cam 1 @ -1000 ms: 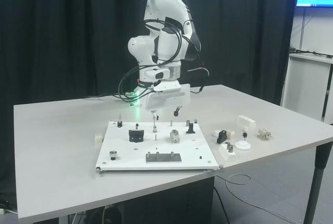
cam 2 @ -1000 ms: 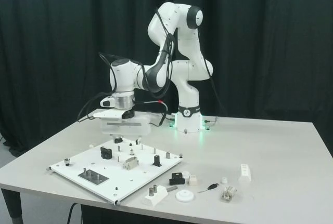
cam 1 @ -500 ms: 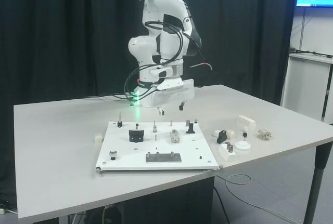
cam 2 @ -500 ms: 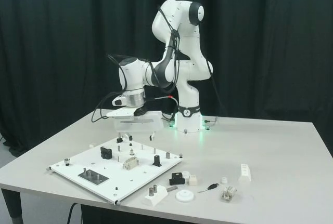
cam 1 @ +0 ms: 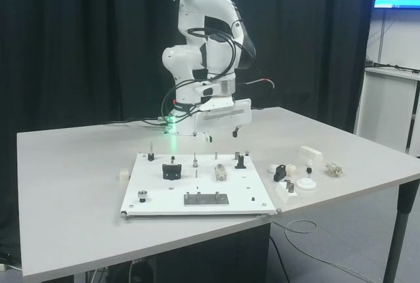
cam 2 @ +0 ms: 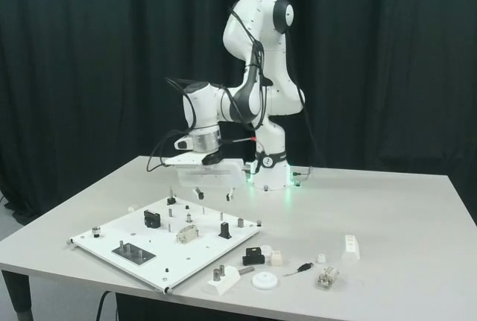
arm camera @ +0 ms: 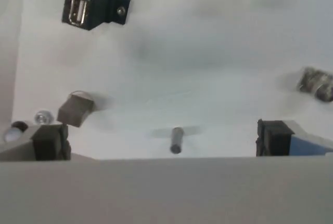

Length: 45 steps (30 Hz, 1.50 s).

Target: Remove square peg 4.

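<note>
One hand [cam 1: 223, 135], fingers spread and empty, hovers above one white board [cam 1: 157, 194] on one desk [cam 1: 65, 184].

A robotics lab: black curtains [cam 2: 89, 60] behind a grey table [cam 1: 72, 165] bearing a white assembly board [cam 1: 197, 191].

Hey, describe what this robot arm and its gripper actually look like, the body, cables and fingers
The arm is white with rounded, glossy link shells and black bands at the joints. Black cables loop loosely outside the arm down to the wrist. A green light glows at its base. The gripper has a wide, flat white body with two short black fingers, each with a blocky tip.
</note>
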Motion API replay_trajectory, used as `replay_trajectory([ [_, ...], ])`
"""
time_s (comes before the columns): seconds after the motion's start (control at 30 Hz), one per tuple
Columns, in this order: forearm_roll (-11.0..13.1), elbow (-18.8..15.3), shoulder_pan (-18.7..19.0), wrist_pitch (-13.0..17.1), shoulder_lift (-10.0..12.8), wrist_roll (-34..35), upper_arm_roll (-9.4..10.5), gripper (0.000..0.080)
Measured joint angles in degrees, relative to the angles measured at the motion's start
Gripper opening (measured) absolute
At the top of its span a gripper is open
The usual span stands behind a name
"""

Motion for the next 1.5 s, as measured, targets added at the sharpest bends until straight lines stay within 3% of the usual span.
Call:
replay_trajectory([
  [0.87, -0.13, -3.38, 5.77, 3.27, -0.10, 21.32, 0.10, 0.0800],
  [1.5, -0.12, -4.81, 7.83, 5.09, 0.31, 26.56, 0.14, 0.0800],
])
